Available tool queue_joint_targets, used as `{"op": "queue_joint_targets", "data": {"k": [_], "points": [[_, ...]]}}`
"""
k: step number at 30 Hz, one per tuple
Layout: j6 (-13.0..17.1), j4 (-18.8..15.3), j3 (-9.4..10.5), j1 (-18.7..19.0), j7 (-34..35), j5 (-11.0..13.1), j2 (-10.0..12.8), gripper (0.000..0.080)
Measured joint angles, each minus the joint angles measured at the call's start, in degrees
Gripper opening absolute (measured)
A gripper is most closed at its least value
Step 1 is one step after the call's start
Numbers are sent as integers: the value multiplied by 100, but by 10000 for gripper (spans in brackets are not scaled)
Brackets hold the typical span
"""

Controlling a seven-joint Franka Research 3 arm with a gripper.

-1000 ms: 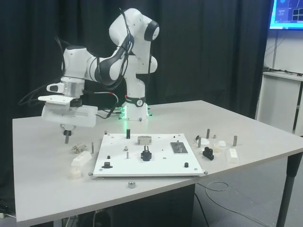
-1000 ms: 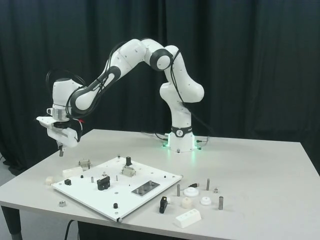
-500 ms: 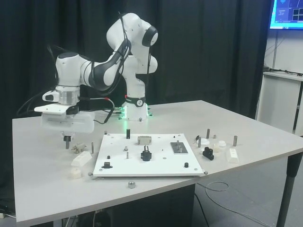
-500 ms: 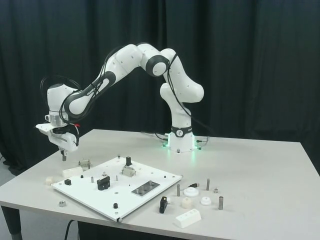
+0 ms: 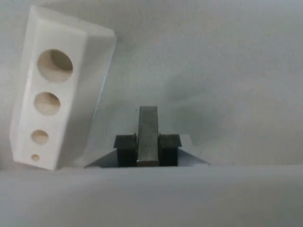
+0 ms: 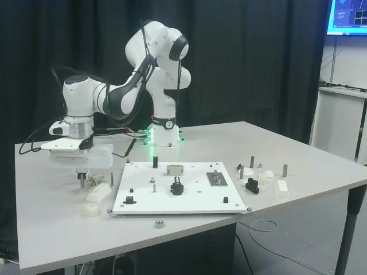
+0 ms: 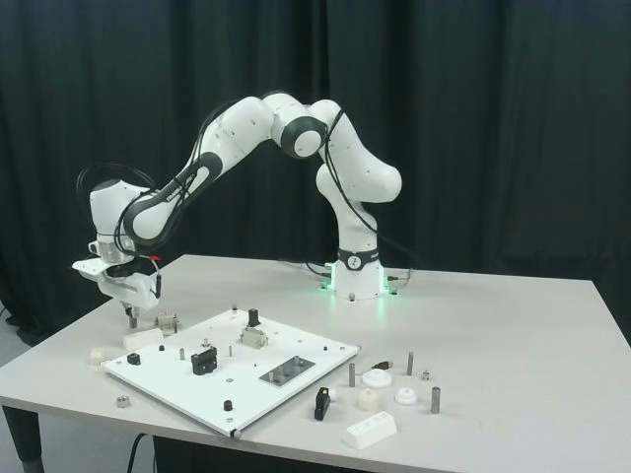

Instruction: Place square peg 4.

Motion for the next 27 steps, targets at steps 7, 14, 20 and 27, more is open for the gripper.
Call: {"op": "queue_joint_targets", "data": {"k": [7,14,20,27], "points": [[-93,58,86,-115,-280,48,90,97],[-192,82,103,-149,-458,78,110,97],[-288,97,103,-151,-552,84,110,97],[-312,107,108,-151,-554,92,116,97]]}}
